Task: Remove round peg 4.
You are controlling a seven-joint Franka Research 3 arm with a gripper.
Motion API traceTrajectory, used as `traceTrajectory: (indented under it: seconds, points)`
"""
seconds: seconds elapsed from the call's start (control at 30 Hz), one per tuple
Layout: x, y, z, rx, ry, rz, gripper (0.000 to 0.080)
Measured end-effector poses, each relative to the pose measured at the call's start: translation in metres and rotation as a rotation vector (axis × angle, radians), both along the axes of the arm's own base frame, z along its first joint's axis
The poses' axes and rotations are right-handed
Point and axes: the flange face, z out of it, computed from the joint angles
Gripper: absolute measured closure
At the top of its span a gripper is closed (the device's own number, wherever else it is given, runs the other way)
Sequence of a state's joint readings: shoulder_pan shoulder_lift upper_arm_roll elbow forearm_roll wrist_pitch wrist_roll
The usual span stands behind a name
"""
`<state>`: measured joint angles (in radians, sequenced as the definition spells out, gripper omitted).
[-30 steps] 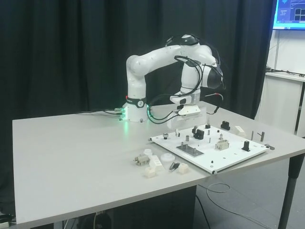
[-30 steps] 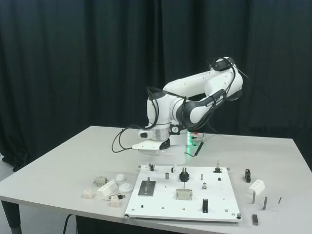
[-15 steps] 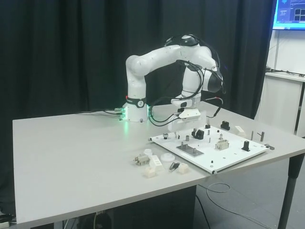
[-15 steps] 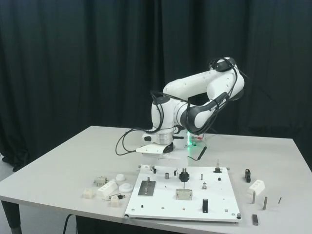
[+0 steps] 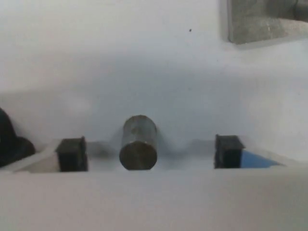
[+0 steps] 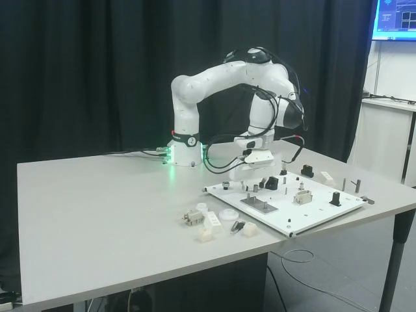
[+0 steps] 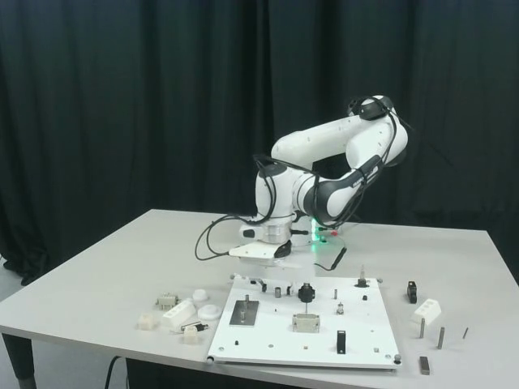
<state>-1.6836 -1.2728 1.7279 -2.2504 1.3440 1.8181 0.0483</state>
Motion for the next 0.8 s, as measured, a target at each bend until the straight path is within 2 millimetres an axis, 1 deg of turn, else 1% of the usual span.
traceTrajectory:
  seconds: [0.1,0.13,0.3,0.33,0.5,0.53,0.8]
  points:
    - [0.0000,0.0009,-0.0011,0.001,-0.002,-0.004,0.0013]
    - [0.0000,0.0012,-0.0015,0.001,-0.002,-0.005,0.0356]
    - [0.0001,0.0020,-0.0020,0.003,-0.005,-0.007,0.0356]
    - [0.0002,0.0021,-0.0019,0.004,-0.005,-0.007,0.0518]
    - [0.0003,0.0032,-0.0016,0.009,-0.008,-0.007,0.0518]
    - [0.0003,0.0031,-0.0014,0.009,-0.008,-0.007,0.0652]
    - [0.0003,0.0034,0.0040,0.007,-0.008,-0.004,0.0649]
